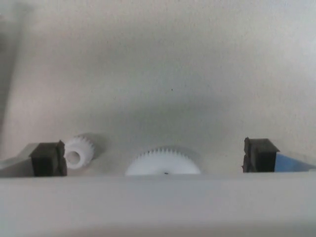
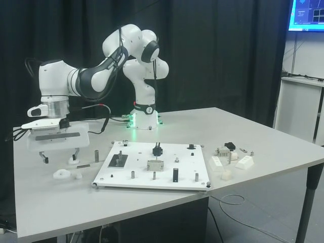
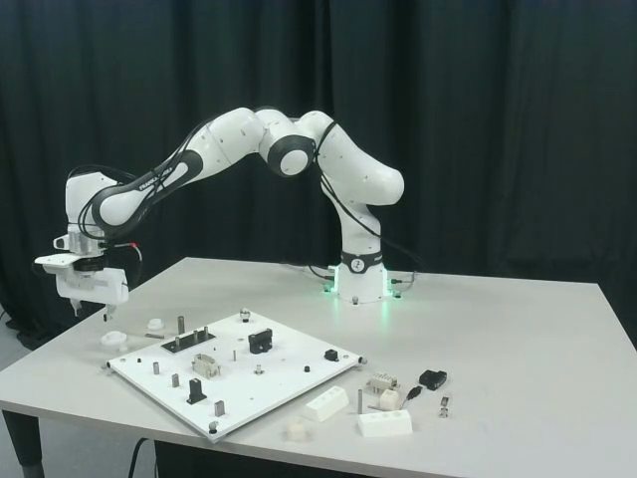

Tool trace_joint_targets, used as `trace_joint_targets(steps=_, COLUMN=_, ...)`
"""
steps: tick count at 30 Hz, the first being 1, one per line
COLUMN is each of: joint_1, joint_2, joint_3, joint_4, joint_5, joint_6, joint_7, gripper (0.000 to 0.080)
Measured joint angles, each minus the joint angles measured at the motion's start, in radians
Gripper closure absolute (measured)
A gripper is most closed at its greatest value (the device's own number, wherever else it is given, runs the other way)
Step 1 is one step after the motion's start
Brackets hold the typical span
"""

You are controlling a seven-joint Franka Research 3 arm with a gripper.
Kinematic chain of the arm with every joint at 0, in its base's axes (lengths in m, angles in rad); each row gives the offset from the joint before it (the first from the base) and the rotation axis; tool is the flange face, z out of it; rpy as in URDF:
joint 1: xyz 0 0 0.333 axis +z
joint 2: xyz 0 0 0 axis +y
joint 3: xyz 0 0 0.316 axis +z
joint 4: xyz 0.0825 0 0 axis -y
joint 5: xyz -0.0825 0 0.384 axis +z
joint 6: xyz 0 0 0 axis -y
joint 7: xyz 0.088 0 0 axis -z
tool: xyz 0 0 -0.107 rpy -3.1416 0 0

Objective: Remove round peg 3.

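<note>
Gripper (image 2: 59,159) hangs above the grey table (image 2: 253,126), off the edge of the white board (image 2: 167,174) on the side away from the loose blocks. Fingers spread wide, nothing between them; black pads (image 1: 48,159) visible in the wrist view. Below the gripper on the table: a large white gear (image 1: 163,163) and a small white gear (image 1: 79,152), close together but apart. Several short pegs (image 2: 132,175) stand upright in the board; which one is round peg 3 can't be told from these views, probably one of that set. One dark peg (image 2: 95,154) stands on the table just beside the board, near the gripper. White blocks (image 2: 244,163) and small parts lie well apart on the board's far side.
</note>
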Motion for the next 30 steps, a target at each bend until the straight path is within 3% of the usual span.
trace_joint_targets(steps=30, joint_1=0.005, joint_2=-0.003, joint_3=0.000, joint_4=0.033, joint_5=0.000, joint_6=0.000, joint_7=-0.016, gripper=0.0003)
